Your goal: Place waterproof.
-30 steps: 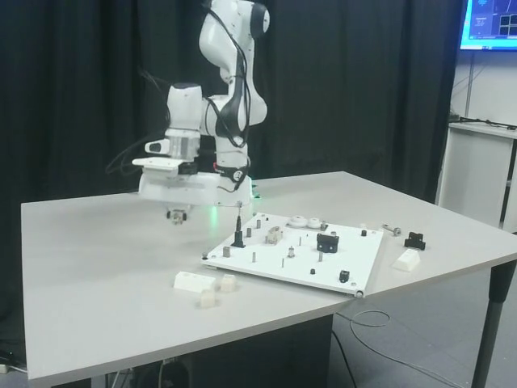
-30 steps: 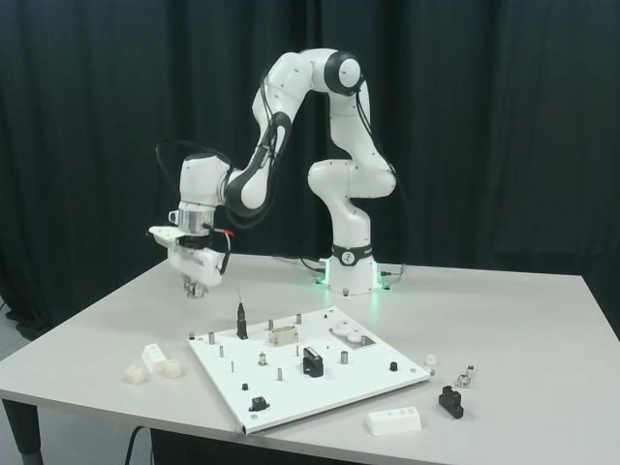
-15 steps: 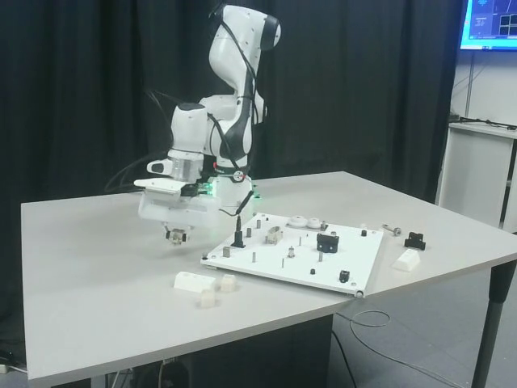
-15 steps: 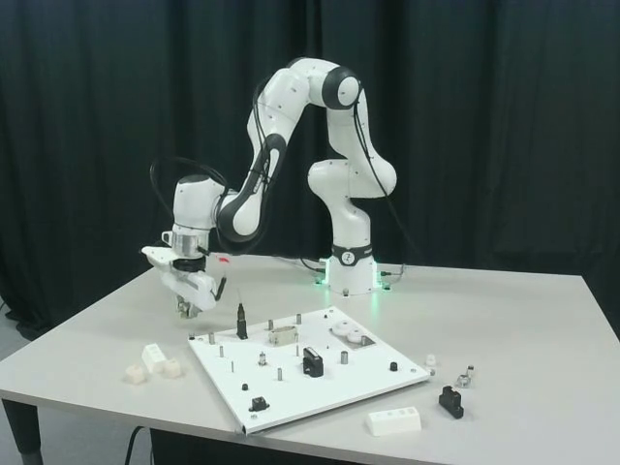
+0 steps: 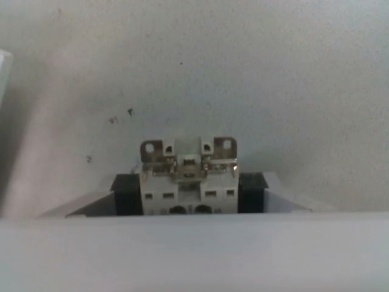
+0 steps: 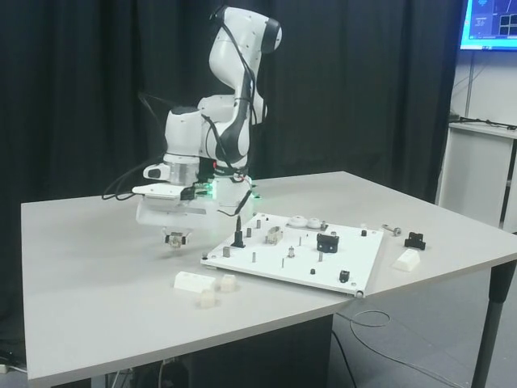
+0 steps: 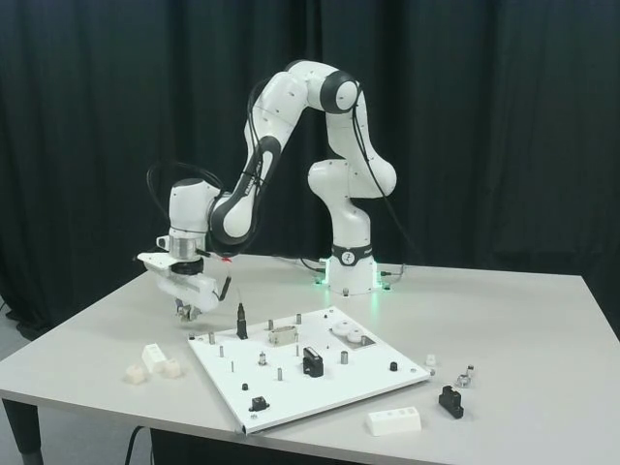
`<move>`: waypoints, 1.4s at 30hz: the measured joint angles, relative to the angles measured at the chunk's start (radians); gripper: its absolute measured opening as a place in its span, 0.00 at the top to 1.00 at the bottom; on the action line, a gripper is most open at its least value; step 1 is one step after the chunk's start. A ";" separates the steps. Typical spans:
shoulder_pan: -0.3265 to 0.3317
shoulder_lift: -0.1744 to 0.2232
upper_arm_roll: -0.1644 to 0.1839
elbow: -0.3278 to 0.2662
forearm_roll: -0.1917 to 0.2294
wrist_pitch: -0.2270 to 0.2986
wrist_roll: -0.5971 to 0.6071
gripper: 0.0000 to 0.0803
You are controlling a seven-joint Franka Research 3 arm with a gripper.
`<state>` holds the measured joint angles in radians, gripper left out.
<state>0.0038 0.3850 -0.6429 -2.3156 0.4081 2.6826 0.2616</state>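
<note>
My gripper (image 6: 176, 238) hangs low over the grey table, just off the near-left corner of the white board (image 6: 359, 257). In the second room view the gripper (image 7: 186, 310) sits left of the board (image 7: 373, 380), beside an upright black pin (image 7: 241, 325). In the wrist view the gripper (image 5: 188, 152) is shut on a small pale part, the waterproof piece (image 5: 189, 160), pinched between two metal fingertips (image 5: 155, 159). Bare table lies below it. The piece is too small to make out in the room views.
Several pegs, white discs and black parts stand on the board. Three white blocks (image 6: 194, 281) lie on the table in front of the gripper. A white block (image 6: 407, 259) and a black part (image 6: 415, 239) lie beyond the board's far side.
The arm has swung the gripper outward from the base and lowered it toward the table beside the board's corner. The fingers stay shut on the small piece.
</note>
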 joint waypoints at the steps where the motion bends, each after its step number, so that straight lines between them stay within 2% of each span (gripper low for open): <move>1: -0.002 0.000 0.000 0.002 0.008 -0.006 -0.013 0.60; 13: -0.021 0.015 0.001 0.039 0.112 -0.072 -0.155 0.60; 23: -0.021 0.083 0.010 0.090 0.191 -0.084 -0.193 0.60; 29: -0.021 0.116 0.012 0.118 0.207 -0.097 -0.208 0.60; 30: -0.021 0.119 0.012 0.122 0.208 -0.100 -0.208 0.38; 35: -0.021 0.122 0.011 0.138 0.211 -0.109 -0.208 0.38; 36: -0.021 0.122 0.011 0.141 0.211 -0.114 -0.208 0.08; 42: -0.021 0.114 -0.003 0.165 0.211 -0.153 -0.208 0.08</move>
<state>-0.0173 0.4992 -0.6454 -2.1501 0.6186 2.5298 0.0540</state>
